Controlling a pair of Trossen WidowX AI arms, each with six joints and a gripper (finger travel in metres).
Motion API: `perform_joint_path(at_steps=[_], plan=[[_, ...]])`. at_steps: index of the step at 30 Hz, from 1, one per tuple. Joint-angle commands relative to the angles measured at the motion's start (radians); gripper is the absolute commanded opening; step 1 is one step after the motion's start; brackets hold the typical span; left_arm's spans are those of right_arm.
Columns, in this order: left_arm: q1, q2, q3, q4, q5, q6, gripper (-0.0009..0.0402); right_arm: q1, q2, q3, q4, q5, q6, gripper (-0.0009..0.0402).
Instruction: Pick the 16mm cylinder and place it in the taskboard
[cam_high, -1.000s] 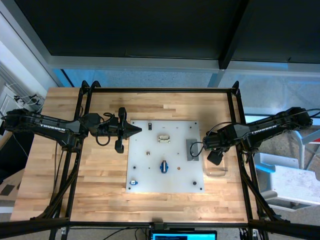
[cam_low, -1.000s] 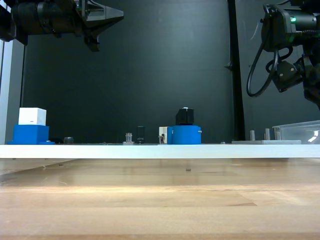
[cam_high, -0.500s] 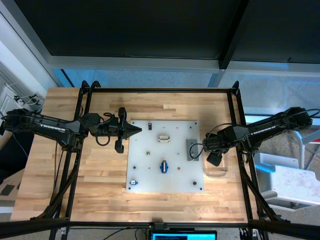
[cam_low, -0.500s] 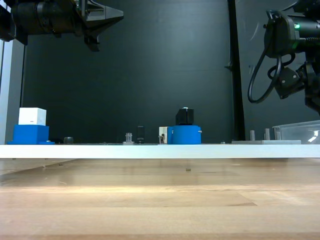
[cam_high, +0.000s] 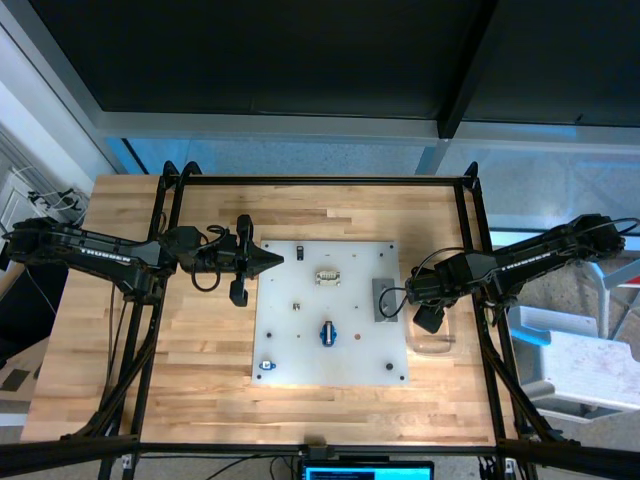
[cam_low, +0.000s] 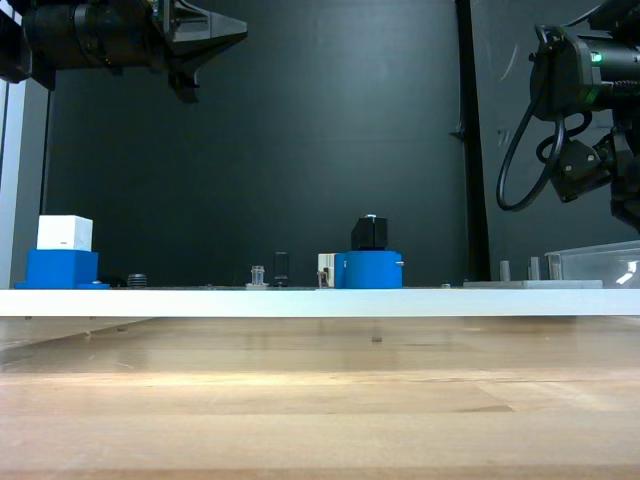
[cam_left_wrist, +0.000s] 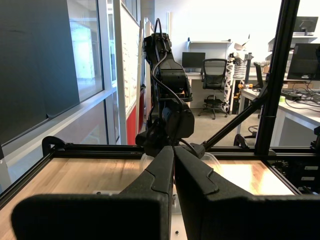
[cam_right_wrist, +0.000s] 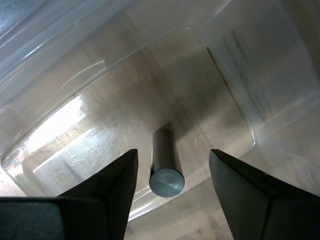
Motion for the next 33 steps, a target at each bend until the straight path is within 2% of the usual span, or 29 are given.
perform_joint_path(at_steps=[1,8,12,20,33], plan=[[0.0,0.0,0.0,0.0,0.0,0.0,0.0,0.0,0.0,0.0,0.0,0.0,0.002,0.0168],[0.0,0.0,0.0,0.0,0.0,0.0,0.0,0.0,0.0,0.0,-0.002,-0.001,0.002,0.0124],[0.0,0.0,0.0,0.0,0.0,0.0,0.0,0.0,0.0,0.0,-0.002,-0.017,0.002,0.01],[0.0,0.0,0.0,0.0,0.0,0.0,0.0,0.0,0.0,0.0,-0.001,-0.016,-0.002,0.0058],[0.0,0.0,0.0,0.0,0.0,0.0,0.0,0.0,-0.002,0.0,-0.001,-0.016,-0.005,0.0024]])
